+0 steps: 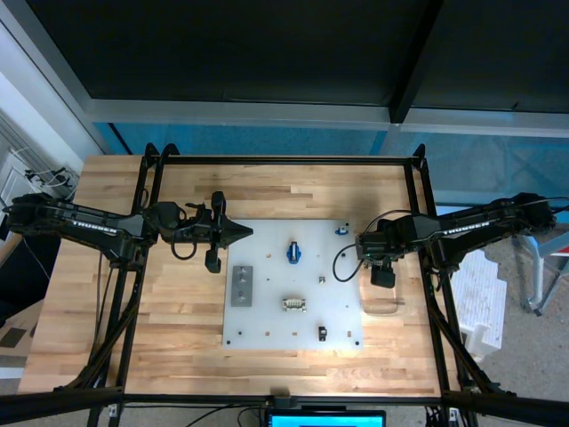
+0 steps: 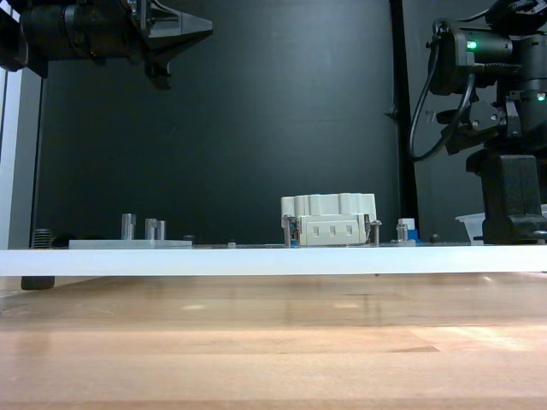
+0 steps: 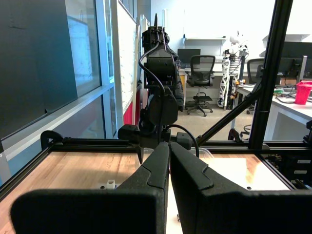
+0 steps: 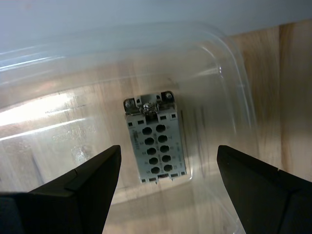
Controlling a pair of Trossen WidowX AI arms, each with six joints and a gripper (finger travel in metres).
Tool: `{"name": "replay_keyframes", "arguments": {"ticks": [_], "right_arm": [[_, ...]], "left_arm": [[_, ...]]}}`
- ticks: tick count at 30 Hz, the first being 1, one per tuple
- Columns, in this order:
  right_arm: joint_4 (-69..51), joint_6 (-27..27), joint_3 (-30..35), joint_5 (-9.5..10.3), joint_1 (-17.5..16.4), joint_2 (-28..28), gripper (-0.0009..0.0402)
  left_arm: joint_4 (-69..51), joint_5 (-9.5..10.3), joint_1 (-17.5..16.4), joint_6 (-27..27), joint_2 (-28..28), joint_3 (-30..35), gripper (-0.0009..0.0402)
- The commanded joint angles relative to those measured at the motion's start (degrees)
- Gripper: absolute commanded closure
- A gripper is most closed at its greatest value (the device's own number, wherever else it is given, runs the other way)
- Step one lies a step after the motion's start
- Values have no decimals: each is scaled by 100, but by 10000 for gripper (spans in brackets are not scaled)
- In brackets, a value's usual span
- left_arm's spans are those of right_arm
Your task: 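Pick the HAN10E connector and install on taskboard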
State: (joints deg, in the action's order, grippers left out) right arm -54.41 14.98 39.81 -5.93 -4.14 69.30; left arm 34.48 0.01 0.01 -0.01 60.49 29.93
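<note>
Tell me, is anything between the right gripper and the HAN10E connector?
Nothing visible. The right gripper hangs open above the HAN10E connector in the clear tray; the left gripper, shut, hangs high beside the taskboard.

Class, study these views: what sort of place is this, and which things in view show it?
Probably a robotics lab: a framed wooden table bears a taskboard, with office chairs and monitors beyond. The left gripper, shut, hovers by the board's left edge; the right gripper, open, hangs over a clear tray.
</note>
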Motion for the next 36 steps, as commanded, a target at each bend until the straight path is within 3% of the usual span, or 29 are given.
{"name": "replay_keyframes", "arguments": {"ticks": [1,8,36], "right_arm": [[107,37,-39,4,-9,63,118],[348,66,-179,103,-28,120,118],[575,275,-402,11,-37,175,128]], "left_arm": [[0,0,0,2,0,2,392],[0,0,0,2,0,2,392],[2,0,-2,2,0,2,392]]}}
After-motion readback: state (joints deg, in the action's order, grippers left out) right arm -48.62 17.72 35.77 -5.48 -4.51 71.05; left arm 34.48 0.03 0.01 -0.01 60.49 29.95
